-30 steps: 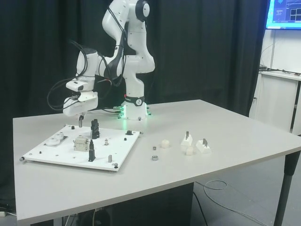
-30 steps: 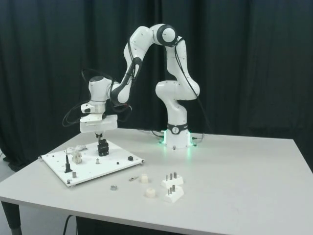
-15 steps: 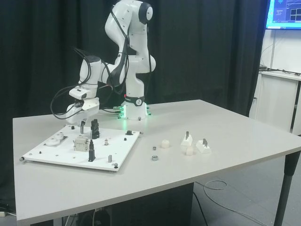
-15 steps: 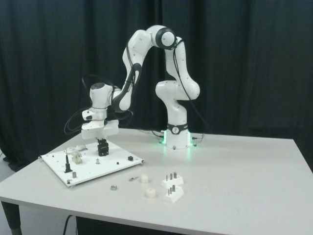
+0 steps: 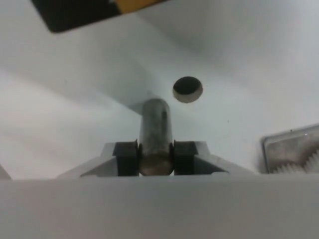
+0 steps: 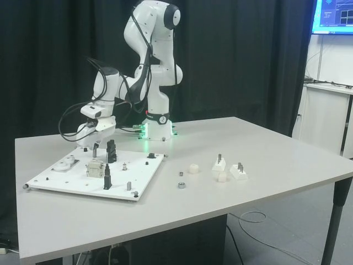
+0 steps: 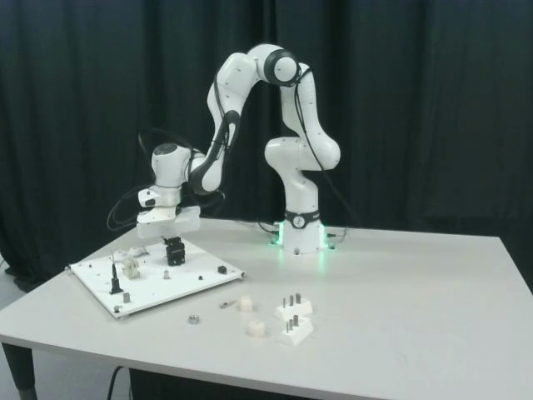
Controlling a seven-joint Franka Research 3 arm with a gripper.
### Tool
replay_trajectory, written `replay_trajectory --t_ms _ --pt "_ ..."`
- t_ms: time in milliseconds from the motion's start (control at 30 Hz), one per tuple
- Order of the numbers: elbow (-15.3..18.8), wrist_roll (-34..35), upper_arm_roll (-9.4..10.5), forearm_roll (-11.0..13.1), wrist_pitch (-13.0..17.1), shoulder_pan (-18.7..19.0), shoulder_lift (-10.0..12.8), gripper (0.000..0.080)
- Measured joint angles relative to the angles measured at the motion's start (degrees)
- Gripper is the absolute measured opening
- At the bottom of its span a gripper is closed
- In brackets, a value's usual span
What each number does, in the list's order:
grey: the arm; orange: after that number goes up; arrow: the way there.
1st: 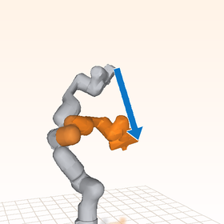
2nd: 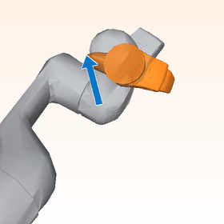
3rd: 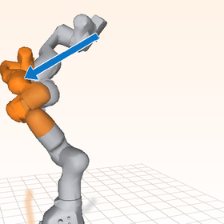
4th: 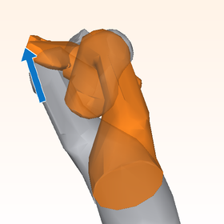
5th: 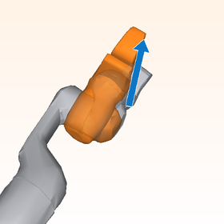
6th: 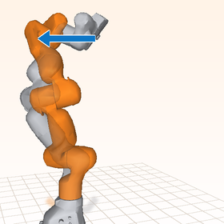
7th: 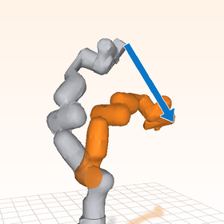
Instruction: Insert round peg 4.
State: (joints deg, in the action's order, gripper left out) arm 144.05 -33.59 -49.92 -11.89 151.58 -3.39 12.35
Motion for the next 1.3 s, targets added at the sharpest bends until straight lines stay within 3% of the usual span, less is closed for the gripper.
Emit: replay_trajectory --t_ms 433,1300 --pt "-0.3 0.0 -0.04 0.1 0.1 0.0 -0.1 0.0149" --pt "-0.6 0.0 0.76 3.2 2.4 0.0 1.5 0.0149"
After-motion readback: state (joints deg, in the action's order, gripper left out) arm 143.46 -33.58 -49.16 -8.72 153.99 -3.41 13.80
